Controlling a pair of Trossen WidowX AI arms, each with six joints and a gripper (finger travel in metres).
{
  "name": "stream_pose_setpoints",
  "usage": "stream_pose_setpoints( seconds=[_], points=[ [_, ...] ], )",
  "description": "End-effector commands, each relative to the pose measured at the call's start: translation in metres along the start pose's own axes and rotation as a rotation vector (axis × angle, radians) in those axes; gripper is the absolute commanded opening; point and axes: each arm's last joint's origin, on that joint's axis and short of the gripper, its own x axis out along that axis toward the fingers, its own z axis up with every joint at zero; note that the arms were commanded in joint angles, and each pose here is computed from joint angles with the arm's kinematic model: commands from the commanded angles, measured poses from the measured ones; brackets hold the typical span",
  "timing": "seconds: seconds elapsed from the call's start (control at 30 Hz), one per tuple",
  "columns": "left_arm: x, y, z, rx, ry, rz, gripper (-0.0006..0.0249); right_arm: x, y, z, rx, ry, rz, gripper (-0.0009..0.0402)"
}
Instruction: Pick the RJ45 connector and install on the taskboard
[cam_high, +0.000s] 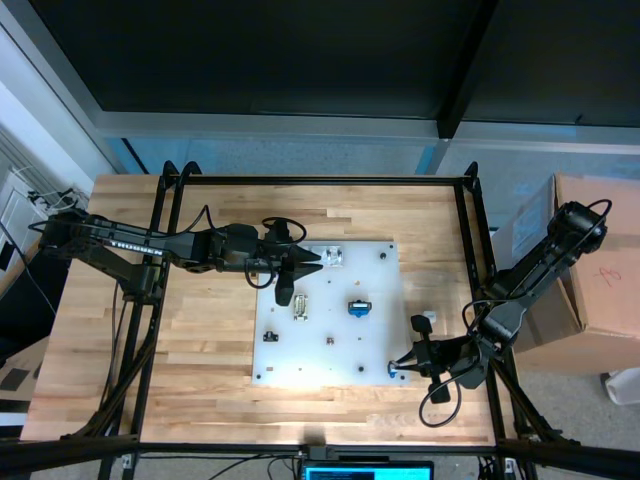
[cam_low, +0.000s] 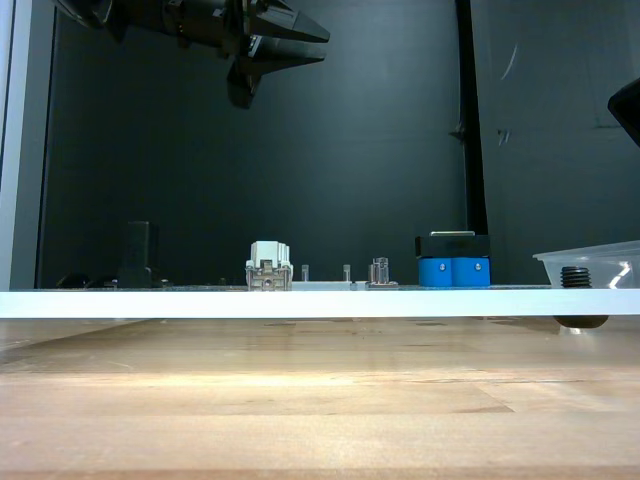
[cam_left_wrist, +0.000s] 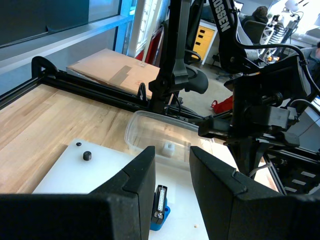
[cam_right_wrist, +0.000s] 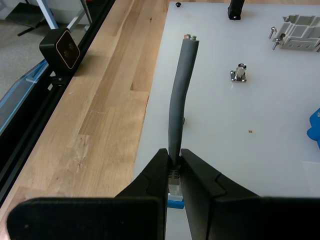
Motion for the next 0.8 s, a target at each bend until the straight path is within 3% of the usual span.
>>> stream_pose_setpoints(
  seconds=[0.03, 0.33, 0.8],
  points=[
    [0.000, 0.000, 0.000, 0.000, 0.000, 0.000, 0.0090, 0.000, 0.001, 0.001, 0.005, -0.006, 0.011, 0.0000],
    [0.000, 0.000, 0.000, 0.000, -0.001, 0.000, 0.0090, 0.000, 0.002, 0.002, 0.007, -0.010, 0.012, 0.0000],
    [0.000, 0.000, 0.000, 0.000, 0.000, 0.000, 0.0090, 0.013, -0.004, -0.022, -0.005, 0.046, -0.017, 0.0000]
  ],
)
